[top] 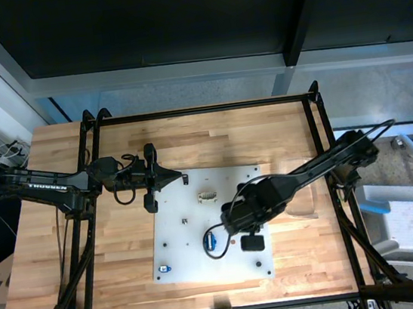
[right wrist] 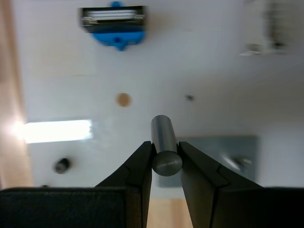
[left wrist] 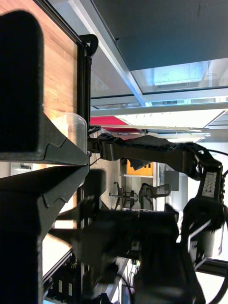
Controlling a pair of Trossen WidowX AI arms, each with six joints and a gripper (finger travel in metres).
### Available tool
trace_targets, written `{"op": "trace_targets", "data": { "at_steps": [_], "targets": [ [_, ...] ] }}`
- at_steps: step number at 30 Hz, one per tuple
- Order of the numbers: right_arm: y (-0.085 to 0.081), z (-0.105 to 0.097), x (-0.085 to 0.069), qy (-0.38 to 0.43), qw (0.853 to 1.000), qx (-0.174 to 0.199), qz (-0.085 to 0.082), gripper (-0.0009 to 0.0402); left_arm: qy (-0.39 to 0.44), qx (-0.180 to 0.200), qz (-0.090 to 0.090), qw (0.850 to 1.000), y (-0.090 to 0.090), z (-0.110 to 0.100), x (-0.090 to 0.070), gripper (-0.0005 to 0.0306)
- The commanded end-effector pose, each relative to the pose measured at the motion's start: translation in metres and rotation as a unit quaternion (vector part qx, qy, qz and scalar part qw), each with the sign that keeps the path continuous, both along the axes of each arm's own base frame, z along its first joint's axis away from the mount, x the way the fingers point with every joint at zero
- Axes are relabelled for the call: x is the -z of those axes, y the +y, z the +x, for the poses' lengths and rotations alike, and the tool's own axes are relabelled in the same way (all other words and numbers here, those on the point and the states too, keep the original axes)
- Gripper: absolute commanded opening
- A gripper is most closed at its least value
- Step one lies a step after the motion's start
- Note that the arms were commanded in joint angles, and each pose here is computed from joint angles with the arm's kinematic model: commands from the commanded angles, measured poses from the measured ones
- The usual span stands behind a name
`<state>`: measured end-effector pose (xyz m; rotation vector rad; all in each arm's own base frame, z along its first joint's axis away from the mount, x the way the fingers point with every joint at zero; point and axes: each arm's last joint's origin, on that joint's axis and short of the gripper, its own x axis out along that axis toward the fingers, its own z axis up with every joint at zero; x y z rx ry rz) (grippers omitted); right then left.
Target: Pick the 16mm cylinder and place it in the container
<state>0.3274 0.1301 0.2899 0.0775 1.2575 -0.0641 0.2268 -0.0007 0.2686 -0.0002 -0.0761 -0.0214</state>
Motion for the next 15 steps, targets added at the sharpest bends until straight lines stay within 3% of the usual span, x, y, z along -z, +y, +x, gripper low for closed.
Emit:
{"op": "trace_targets", "data": {
  "at_steps": [1, 15],
  "targets": [
    [-0.008, -0.016, -0.005, -0.014, 1.0, 0.019, -0.015, 0.0027, 0.0, 0.0, 0.0, 1.0, 0.0, 0.0, 0.0, 0.0],
    [-0.037, -0.085, 0.004, -0.005, 0.999, 0.032, -0.018, 0.0027, 0.0, 0.0, 0.0, 1.0, 0.0, 0.0, 0.0, 0.0]
  ]
}}
